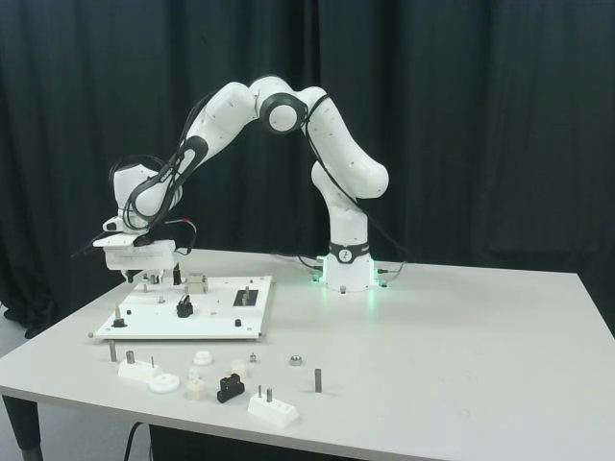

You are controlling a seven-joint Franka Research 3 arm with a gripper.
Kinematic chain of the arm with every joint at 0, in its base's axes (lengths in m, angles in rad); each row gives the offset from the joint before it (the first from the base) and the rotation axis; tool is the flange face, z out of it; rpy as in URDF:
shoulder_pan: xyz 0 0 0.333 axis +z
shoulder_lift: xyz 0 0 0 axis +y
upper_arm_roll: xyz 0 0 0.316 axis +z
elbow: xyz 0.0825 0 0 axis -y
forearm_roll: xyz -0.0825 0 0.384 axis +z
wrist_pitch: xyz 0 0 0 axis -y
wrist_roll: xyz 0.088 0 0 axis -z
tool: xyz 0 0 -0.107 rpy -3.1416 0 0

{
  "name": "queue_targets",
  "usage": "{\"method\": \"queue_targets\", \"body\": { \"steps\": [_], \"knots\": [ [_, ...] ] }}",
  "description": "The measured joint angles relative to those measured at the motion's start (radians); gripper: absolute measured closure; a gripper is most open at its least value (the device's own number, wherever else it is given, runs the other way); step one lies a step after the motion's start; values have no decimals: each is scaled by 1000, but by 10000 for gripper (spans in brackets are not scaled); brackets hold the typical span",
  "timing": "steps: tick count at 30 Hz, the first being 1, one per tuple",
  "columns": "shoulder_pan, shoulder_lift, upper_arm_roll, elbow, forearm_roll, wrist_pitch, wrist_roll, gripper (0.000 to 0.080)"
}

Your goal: Pick round peg 1.

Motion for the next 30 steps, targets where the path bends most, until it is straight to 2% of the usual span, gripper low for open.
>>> {"method": "queue_targets", "body": {
  "steps": [9, 10, 30],
  "knots": [
    [2, -6, -2, 0, 0, -6, 0, 107],
    [2, -7, -2, 0, 0, -6, 0, 7],
    [20, -29, -6, 10, 0, -6, 2, 3]
  ]
}}
